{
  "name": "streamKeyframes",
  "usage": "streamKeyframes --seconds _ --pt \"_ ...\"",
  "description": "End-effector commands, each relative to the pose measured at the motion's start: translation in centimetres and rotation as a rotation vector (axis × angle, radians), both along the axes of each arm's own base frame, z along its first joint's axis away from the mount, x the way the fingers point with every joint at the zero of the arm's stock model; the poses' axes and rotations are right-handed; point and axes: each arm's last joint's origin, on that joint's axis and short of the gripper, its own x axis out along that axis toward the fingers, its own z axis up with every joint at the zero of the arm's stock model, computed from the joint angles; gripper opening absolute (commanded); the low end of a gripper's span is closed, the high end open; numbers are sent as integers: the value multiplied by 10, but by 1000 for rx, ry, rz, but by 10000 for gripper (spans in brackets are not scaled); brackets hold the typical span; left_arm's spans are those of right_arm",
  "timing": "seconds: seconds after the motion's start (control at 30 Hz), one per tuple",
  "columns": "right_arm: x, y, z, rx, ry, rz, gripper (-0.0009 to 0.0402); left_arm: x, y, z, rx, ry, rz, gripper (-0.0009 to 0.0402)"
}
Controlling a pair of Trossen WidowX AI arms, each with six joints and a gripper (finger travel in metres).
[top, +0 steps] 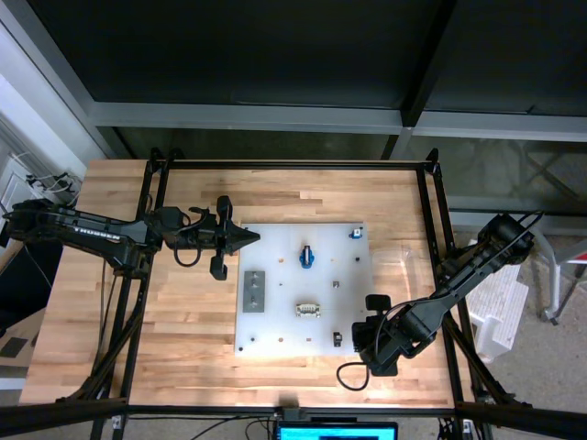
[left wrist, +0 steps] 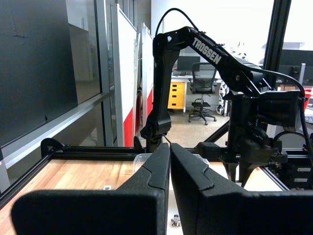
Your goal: Pick the 16mm bar and install on taskboard
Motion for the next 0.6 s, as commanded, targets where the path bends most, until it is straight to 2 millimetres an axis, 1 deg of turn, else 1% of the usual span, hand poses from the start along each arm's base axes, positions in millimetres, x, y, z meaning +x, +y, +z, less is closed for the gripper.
streamKeyframes --seconds 0.03,0.6 --pt "0 2 0 17 0 5 9 0 0 0 0 0 0 0" --pt "-3 5 0 36 17 22 9 0 0 0 0 0 0 0"
